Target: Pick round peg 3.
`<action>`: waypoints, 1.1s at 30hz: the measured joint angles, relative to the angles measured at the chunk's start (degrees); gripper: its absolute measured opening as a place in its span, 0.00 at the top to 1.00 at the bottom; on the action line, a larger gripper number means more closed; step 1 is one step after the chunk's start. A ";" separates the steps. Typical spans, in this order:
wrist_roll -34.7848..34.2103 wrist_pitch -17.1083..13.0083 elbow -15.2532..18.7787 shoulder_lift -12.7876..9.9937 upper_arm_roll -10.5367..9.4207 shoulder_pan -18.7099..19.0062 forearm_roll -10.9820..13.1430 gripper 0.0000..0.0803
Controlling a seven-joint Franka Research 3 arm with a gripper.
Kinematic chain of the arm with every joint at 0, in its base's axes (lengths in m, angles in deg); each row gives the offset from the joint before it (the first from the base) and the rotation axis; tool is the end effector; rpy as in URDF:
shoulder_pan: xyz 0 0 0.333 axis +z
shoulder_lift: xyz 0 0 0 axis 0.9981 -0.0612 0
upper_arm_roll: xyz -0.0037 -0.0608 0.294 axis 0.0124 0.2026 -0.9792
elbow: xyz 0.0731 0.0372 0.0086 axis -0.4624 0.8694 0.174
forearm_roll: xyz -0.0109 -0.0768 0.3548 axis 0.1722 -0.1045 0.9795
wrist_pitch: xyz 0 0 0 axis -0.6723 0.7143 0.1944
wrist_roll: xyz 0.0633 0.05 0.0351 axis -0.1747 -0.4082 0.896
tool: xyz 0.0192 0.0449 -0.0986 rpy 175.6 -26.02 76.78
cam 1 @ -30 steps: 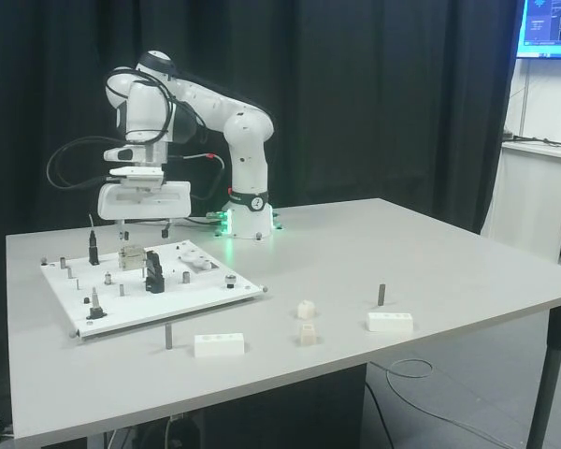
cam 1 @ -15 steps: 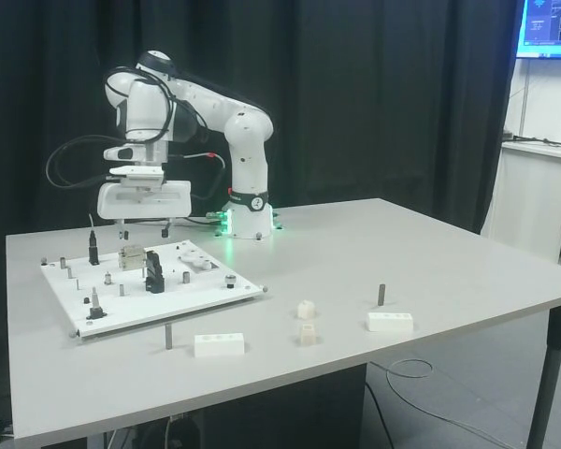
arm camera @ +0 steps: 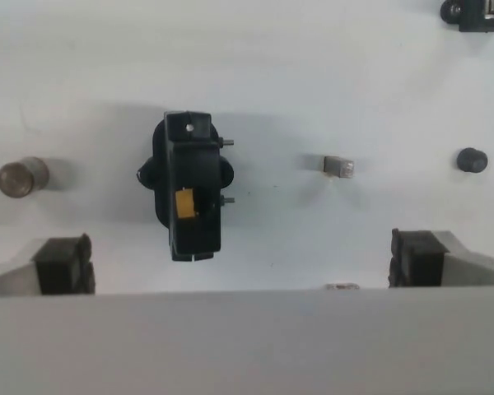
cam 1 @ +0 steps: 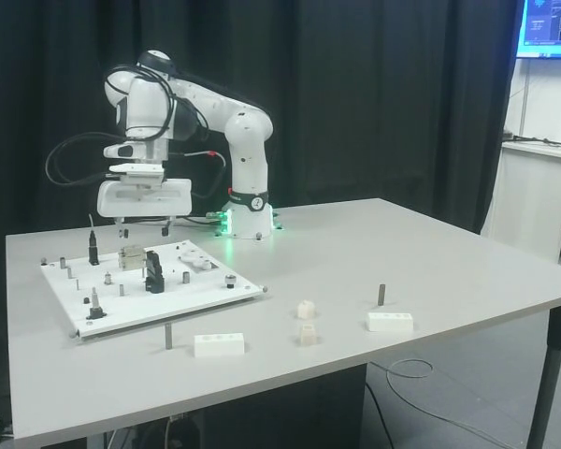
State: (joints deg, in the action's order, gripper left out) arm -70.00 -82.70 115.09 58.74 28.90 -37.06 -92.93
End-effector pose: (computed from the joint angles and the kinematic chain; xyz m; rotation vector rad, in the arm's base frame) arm 0.3288 -0.3896 0.3051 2.9208 -1.0193 0.2881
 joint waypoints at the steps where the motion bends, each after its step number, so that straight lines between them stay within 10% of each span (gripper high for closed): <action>1: 0.00 0.04 -0.05 0.00 -0.03 0.05 0.03 0.00; 33: -0.28 0.21 -3.92 0.01 -0.34 4.50 0.86 0.00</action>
State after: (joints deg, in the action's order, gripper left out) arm -70.28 -82.49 111.17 58.74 28.56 -32.56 -92.07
